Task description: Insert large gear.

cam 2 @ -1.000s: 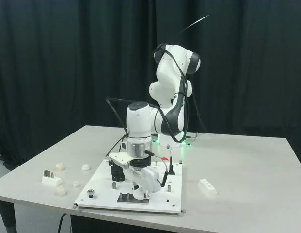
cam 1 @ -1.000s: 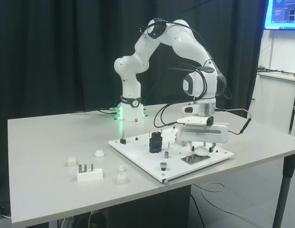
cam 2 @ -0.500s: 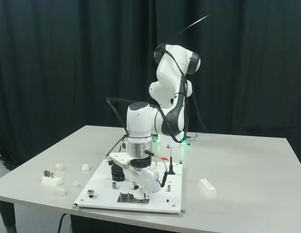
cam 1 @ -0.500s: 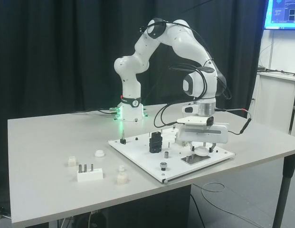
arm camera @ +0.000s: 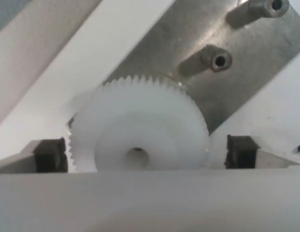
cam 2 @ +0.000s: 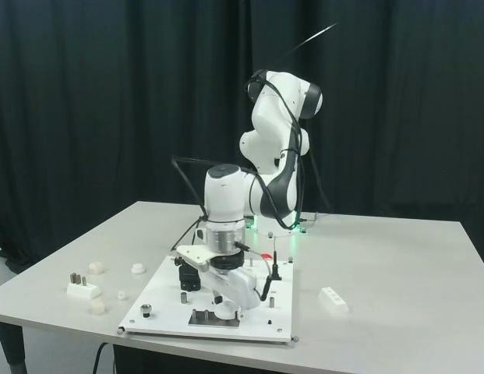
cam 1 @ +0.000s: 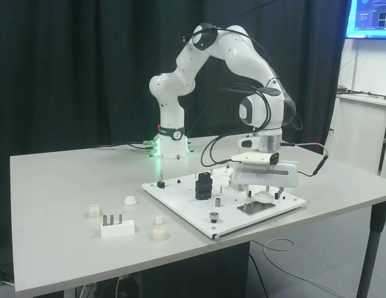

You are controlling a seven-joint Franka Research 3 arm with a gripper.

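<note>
Wrist view, tool (arm camera: 137, 159) grasping large gear (arm camera: 138, 130), seemingly over grey plate (arm camera: 188, 63), two pegs (arm camera: 216, 59) near.

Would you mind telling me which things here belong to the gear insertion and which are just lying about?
Belonging to the job:
- large gear, held between the tool fingers
- metal plate with pegs
- white assembly board

Lying about:
- white block with two pins
- small white parts on the table
- black fixture on the board
</note>
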